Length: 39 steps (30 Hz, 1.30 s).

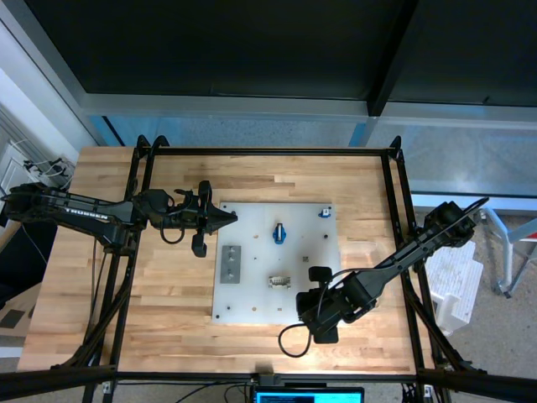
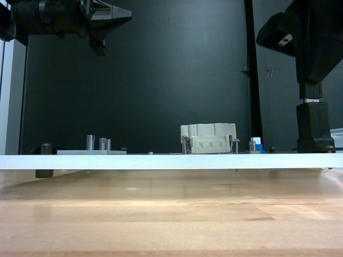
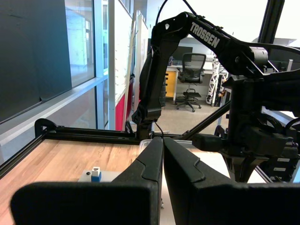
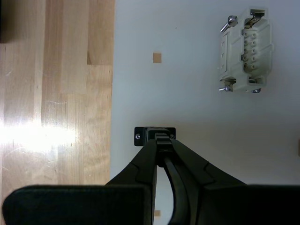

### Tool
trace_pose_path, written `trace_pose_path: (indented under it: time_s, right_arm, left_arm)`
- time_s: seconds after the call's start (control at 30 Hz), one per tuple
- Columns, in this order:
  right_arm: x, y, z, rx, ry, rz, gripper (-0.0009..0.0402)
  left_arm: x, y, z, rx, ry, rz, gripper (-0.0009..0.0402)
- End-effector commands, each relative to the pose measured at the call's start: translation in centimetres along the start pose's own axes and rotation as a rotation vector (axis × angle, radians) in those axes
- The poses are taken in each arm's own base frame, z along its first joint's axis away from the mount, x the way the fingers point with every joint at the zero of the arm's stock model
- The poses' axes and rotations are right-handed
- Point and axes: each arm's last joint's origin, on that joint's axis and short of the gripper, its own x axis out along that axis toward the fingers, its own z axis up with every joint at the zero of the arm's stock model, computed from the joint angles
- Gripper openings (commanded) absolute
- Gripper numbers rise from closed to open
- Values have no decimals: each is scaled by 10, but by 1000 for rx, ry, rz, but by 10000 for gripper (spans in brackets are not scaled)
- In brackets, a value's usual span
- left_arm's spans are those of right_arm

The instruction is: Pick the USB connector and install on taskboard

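The taskboard (image 1: 252,294) is a white square panel in the middle of the table. My right gripper (image 1: 312,317) stands over its near right part, pointing down. In the right wrist view the right gripper (image 4: 162,142) is shut on the USB connector (image 4: 161,136), a small black plug with a black cable (image 4: 176,187) running back between the fingers. The plug's tip sits at a small black socket (image 4: 140,136) with a screw on the taskboard (image 4: 187,93). My left gripper (image 1: 225,217) hovers shut and empty above the board's far left corner.
On the board are a beige multi-pin connector (image 1: 278,282), a grey metal block (image 1: 230,263) with pins, a blue upright part (image 1: 279,232) and a small blue piece (image 1: 321,212). A black frame (image 1: 394,218) borders the wooden table (image 1: 92,277).
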Motion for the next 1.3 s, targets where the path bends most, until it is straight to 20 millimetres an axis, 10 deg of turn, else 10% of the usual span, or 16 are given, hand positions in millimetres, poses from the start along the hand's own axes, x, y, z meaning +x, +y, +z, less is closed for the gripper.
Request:
trace_pose_path:
  time_s: [0.03,1.3]
  right_arm:
    - [4,-1,-4,-6,23,-6,0]
    - [3,1,-1,4,5,10,20]
  left_arm:
    - [0,0,0,0,0,0,0]
    - [0,0,0,0,0,0,0]
